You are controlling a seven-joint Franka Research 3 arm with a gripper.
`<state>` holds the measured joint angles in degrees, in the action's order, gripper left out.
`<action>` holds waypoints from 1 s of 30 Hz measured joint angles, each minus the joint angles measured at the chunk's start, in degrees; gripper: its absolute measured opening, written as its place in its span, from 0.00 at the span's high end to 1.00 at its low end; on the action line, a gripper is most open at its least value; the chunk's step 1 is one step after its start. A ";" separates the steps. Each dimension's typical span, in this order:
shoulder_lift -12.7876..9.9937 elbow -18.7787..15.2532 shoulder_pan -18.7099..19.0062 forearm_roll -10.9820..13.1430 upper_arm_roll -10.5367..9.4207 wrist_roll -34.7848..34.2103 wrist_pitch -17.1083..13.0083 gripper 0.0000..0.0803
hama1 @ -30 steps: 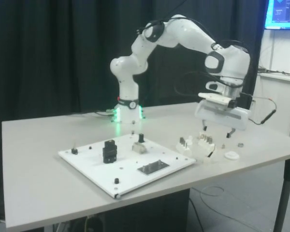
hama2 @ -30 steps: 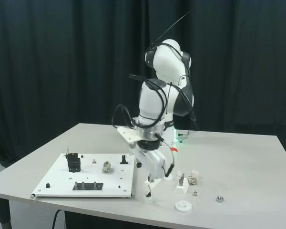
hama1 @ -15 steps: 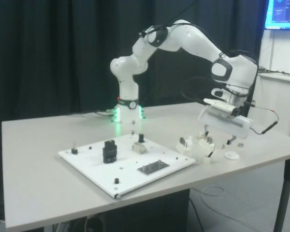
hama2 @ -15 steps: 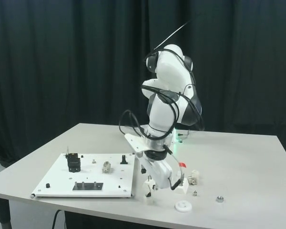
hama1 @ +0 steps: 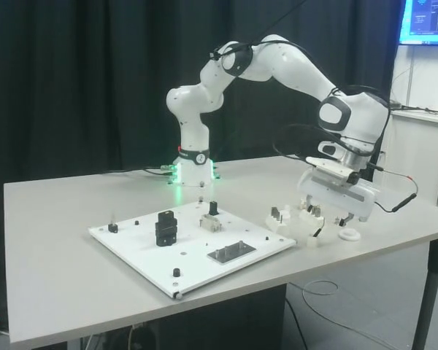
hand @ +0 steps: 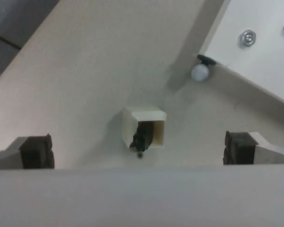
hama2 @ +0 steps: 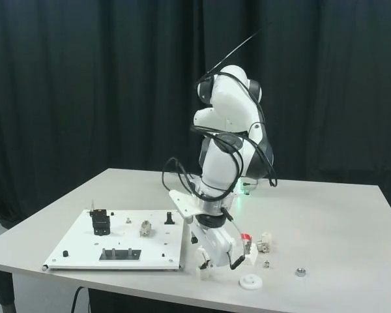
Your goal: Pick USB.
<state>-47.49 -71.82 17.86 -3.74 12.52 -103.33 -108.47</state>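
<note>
Grey table, white arm bent low, fingers spread wide astride USB.

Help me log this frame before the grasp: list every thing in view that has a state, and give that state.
claw: open, fingers apart on either side of the USB holder, holding nothing.
USB holder: standing on the grey table, black plug inside, untouched.
white board: flat on the table, parts mounted on it.
white gear: lying flat, loose on the table.
base light: lit green.
</note>
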 joint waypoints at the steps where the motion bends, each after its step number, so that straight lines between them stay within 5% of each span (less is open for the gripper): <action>1: -0.15 0.12 -0.29 0.00 -0.28 0.00 0.00 0.00; 18: -1.21 0.53 -4.56 0.35 -5.01 0.00 0.56 0.00; 30: -1.76 0.53 -4.60 1.06 -5.70 -0.19 1.56 0.00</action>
<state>-49.25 -71.29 13.26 -2.68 6.81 -103.52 -106.91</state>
